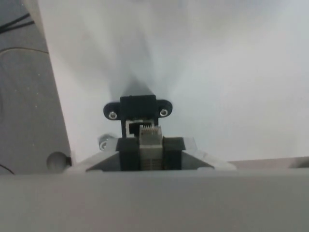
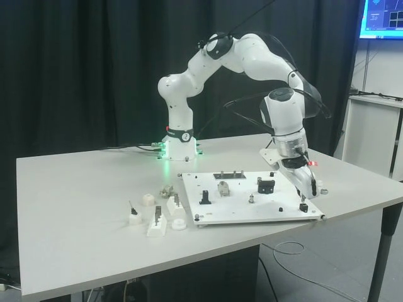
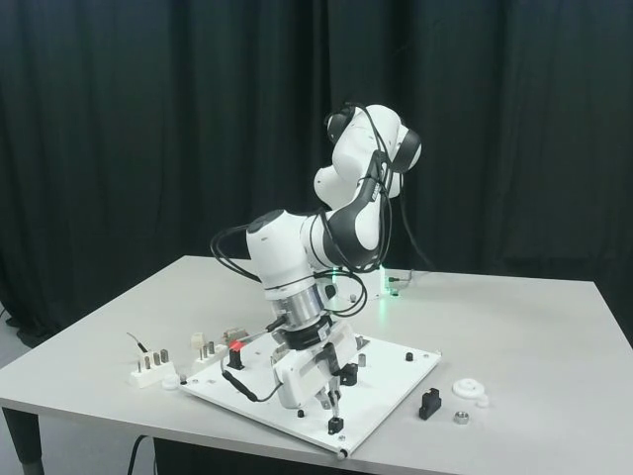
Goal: Insert Ethernet.
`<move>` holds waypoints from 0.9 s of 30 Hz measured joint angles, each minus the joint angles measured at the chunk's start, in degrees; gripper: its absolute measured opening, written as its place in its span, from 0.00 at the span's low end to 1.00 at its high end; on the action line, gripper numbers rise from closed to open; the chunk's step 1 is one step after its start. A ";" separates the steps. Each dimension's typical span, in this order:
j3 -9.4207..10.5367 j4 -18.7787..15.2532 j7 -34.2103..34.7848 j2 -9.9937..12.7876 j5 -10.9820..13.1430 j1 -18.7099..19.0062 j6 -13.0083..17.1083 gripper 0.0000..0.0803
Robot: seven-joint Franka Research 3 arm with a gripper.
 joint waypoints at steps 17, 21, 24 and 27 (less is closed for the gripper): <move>0.00 0.22 0.00 0.46 0.01 0.13 0.37 0.12; 0.00 0.24 0.00 0.49 0.01 0.24 0.58 0.12; 0.00 0.24 0.00 0.51 0.01 0.32 0.75 0.12; -0.01 0.24 0.00 0.52 0.01 0.36 0.81 0.12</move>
